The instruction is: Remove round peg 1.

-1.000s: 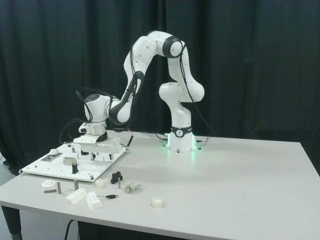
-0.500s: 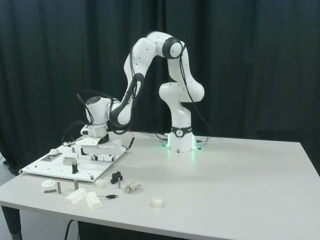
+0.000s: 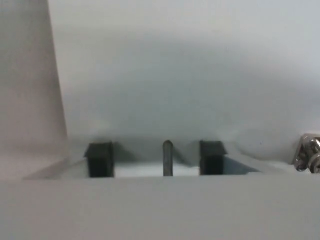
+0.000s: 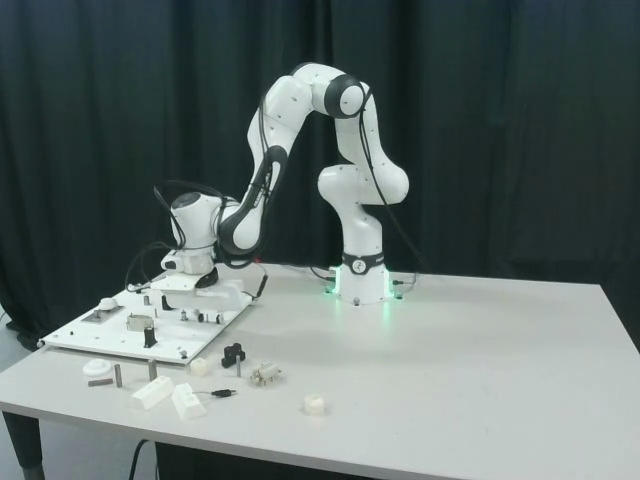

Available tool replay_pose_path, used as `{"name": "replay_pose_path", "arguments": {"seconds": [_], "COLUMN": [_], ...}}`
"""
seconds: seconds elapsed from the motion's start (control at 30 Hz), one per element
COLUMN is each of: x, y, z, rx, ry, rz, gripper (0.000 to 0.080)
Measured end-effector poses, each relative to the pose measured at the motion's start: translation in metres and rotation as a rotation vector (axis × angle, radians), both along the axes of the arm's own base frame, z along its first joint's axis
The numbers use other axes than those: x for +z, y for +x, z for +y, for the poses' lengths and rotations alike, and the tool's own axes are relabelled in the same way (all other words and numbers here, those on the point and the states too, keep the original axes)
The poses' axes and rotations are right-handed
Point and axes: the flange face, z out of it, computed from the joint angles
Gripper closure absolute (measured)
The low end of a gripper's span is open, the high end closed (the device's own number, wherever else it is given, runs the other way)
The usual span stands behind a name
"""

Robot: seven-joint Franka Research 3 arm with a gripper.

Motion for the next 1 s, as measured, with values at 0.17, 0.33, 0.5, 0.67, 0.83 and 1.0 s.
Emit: {"name": "replay_pose_path", "arguments": {"seconds": [0.17, 0.33, 0.5, 0.67, 0.83, 1.0], "x": [0.0004, 0.0012, 0.0012, 0.0012, 0.0012, 0.0013], "y": [-0.0008, -0.002, -0.0027, -0.0027, -0.0027, -0.0027], "z": [-0.0012, -0.0036, -0.0047, -0.0047, -0.0047, -0.0047], "rx": [-0.012, -0.016, -0.019, -0.019, -0.019, -0.019], "ry": [0.001, -0.005, -0.006, -0.006, -0.006, -0.006], "rz": [-0.006, -0.009, -0.009, -0.009, -0.009, -0.01], "gripper": [0.0426, 0.0628, 0.0628, 0.0769, 0.0769, 0.0769]}}
